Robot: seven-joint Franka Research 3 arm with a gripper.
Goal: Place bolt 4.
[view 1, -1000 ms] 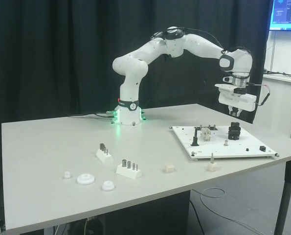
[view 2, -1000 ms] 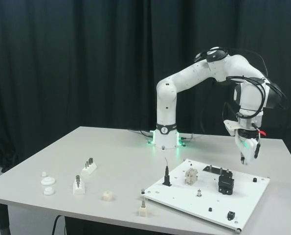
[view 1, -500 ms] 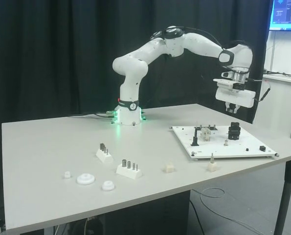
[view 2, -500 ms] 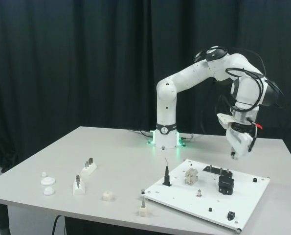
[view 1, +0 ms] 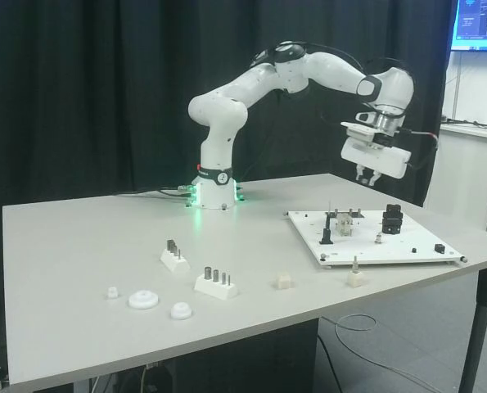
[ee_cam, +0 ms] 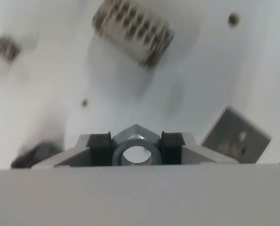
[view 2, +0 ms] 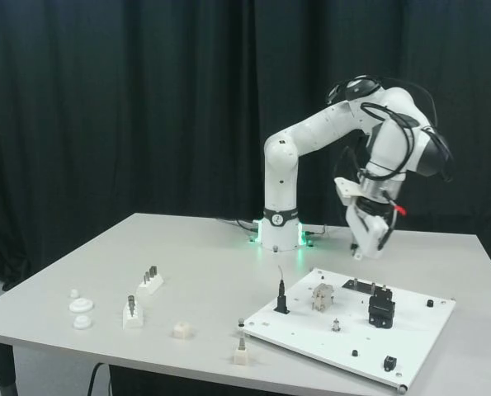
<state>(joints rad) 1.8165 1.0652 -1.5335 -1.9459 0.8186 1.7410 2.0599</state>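
Note:
In the wrist view my gripper (ee_cam: pixel 136 149) is shut on a short grey bolt (ee_cam: pixel 120 157), seen end-on with a hollow head between the two black pads (ee_cam: pixel 101 149). From the room views the gripper (view 1: pixel 364 173) (view 2: pixel 358 252) hangs in the air over the far edge of the white assembly plate (view 1: pixel 407 250) (view 2: pixel 307 334), well above it. The bolt itself is too small to make out in the room views. Below the fingers the wrist view shows the white plate (ee_cam: pixel 201 80) with a ribbed cylinder (ee_cam: pixel 132 30) and a grey square block (ee_cam: pixel 236 136).
The plate carries black fixtures (view 1: pixel 390 221) and a thin upright pin (view 2: pixel 280 289). On the table stand two white bolt holders (view 1: pixel 174 258) (view 1: pixel 216 283), a small white block with a bolt (view 1: pixel 355 277), a white cube (view 1: pixel 283 281) and white gears (view 1: pixel 143 300).
The arm has swung the gripper from over the plate's outer end towards the robot base and a little higher. The wrist has turned. The parts on the table have not moved.

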